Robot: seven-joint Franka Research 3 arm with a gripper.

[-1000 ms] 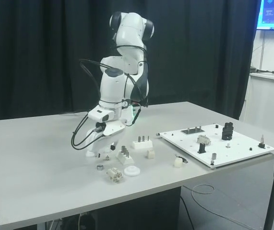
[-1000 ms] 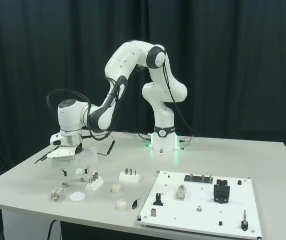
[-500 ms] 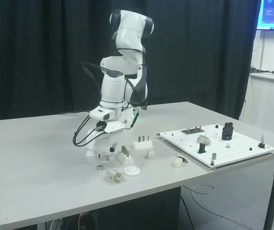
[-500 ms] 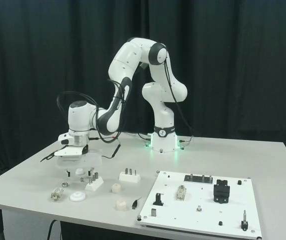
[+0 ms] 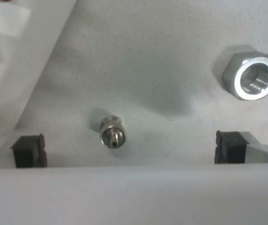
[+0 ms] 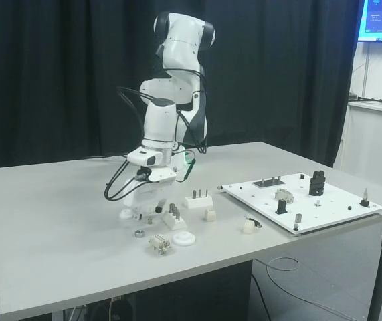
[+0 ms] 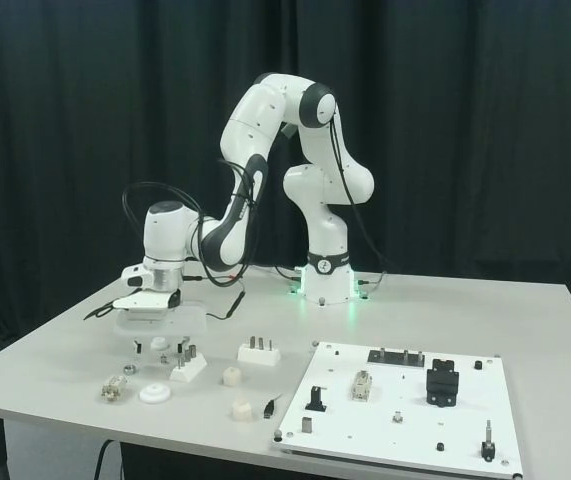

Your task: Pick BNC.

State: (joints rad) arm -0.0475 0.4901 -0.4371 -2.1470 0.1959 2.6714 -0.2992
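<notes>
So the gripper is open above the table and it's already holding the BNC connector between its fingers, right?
Not quite. The gripper is open above the table, but the BNC connector lies on the table between the fingertips, untouched by either. The wrist view shows this.

A white board (image 7: 405, 405) lies on the grey table (image 7: 525, 330), carrying a black block (image 7: 442, 383), a small black bracket (image 7: 316, 398) and several short posts. Beside the board, away from the black block, stand 2 white holders with upright pins (image 7: 259, 350) (image 7: 187, 366), 2 small white cubes (image 7: 232, 376) (image 7: 241, 409), a white gear (image 7: 153, 393) and a metal hex nut (image 5: 249, 75).
</notes>
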